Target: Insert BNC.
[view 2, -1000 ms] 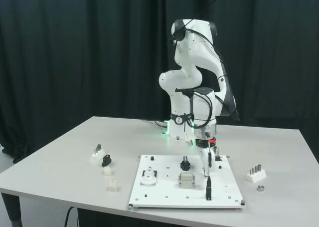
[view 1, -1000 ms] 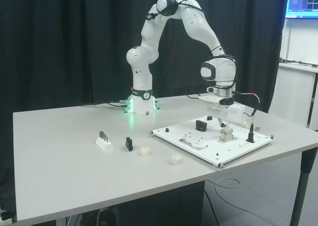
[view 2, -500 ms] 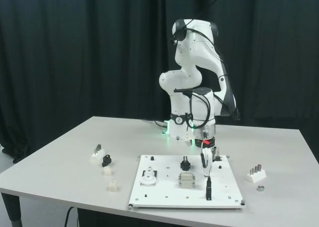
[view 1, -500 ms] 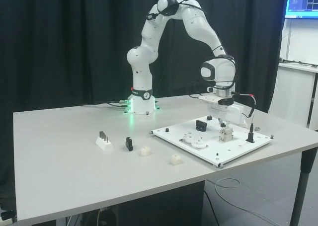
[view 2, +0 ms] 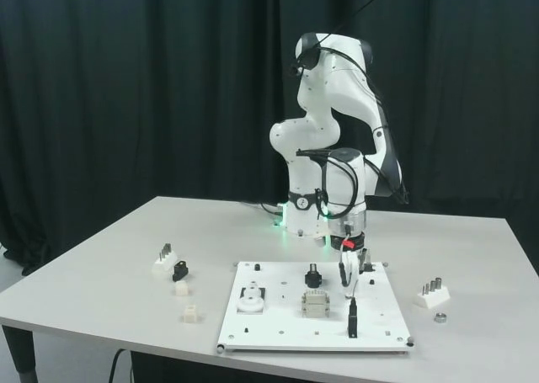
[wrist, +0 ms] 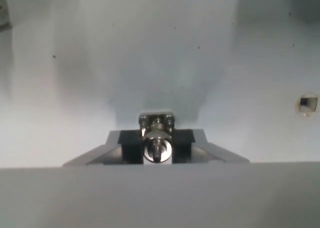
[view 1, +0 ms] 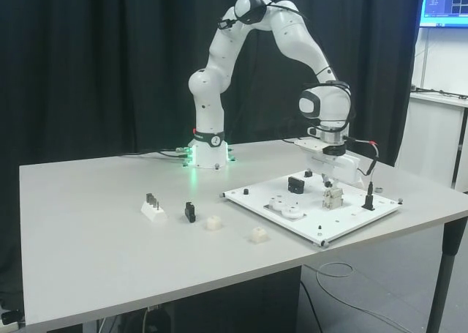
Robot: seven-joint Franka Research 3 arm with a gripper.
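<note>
Metal is seen between the two black pads (wrist: 131,147) in the wrist view: the BNC connector (wrist: 156,138) is clamped in the gripper (wrist: 156,149), its pin end pointing outward from between the narrow-set jaws. The pick-up part of the task is therefore judged to be done. The insertion itself is not.

In the first room view the gripper (view 1: 330,179) is held low over the white board (view 1: 344,219), near its far side and just beside a small white fixture (view 1: 333,197). In the second room view the gripper (view 2: 346,284) hangs between a black round part (view 2: 313,275) and the board's right edge, with a black upright post (view 2: 352,320) nearer the front. Whether the connector tip is touching the board (view 2: 278,320) cannot be made out from either room view — the wrist view shows only bare white surface beneath it, and no socket is seen under the tip.

Which fitting on the board is meant to receive the connector cannot be told for certain. A small square recess (wrist: 306,103) is visible off to one side in the wrist view, well apart from the connector.

What is left, as judged from this — the connector must be brought over its mating socket, lined up along the socket's axis, pressed home, and then released. Several loose small parts (view 1: 213,222) lie on the grey table (view 1: 110,245), well apart from the board, and appear to play no part in this step.
</note>
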